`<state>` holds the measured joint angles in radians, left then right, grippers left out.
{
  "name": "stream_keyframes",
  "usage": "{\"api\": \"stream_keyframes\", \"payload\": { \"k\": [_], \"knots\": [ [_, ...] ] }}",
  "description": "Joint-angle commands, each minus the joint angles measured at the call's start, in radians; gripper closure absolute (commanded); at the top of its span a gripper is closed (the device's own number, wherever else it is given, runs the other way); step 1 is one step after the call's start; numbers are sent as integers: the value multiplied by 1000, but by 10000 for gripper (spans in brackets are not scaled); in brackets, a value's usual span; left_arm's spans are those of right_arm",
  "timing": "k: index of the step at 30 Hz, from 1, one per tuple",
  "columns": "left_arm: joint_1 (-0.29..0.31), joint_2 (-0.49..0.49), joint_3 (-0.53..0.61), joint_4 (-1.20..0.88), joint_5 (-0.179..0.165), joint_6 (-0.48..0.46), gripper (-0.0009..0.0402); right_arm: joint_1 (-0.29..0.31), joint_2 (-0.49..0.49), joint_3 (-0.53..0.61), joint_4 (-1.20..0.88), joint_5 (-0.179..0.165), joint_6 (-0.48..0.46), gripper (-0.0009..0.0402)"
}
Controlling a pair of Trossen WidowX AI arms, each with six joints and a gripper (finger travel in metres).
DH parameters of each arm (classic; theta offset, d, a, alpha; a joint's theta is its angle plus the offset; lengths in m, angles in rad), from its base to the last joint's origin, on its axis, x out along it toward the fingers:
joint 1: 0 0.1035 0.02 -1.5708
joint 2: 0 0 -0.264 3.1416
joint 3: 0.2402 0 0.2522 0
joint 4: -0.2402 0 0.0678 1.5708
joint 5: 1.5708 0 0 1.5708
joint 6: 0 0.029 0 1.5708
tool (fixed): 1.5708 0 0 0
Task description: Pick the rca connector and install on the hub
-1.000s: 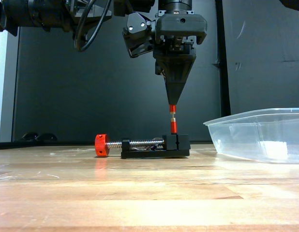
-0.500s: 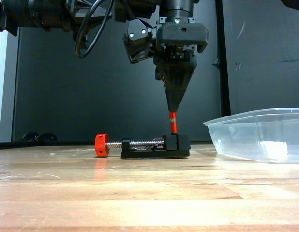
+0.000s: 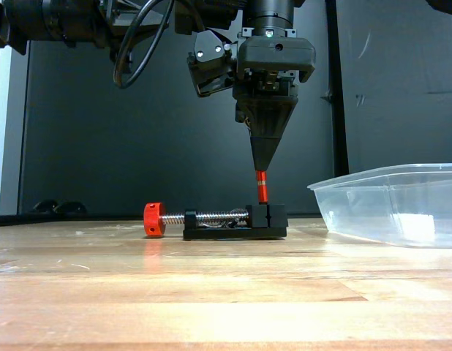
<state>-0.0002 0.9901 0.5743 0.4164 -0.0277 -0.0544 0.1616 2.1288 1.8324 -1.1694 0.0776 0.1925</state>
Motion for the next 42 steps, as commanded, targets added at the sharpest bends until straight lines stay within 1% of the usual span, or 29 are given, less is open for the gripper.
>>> {"api": "stream_keyframes", "payload": {
  "k": [1,4,6,9,16,21,25,33,38,42],
  "knots": [
    [0,0,0,0,0,0,393,0,-5,1,-2,1,0,393],
    [0,0,0,0,0,0,393,0,-11,1,-2,0,0,389],
    [0,0,0,0,0,0,393,0,-18,1,-1,1,1,378],
    [0,0,0,0,0,0,393,0,-27,1,0,9,1,349],
    [0,0,0,0,0,0,393,0,-53,1,-2,10,4,274],
    [0,0,0,0,0,0,393,0,-89,-8,-15,10,3,243],
    [0,0,0,0,0,0,393,0,-147,-58,-14,11,0,234],
    [0,0,0,0,0,0,393,0,-269,-173,42,10,0,241],
    [0,0,0,0,0,0,393,0,-322,-227,71,10,0,240],
    [0,0,0,0,0,0,393,0,-342,-264,104,10,0,240]
  ]
}}
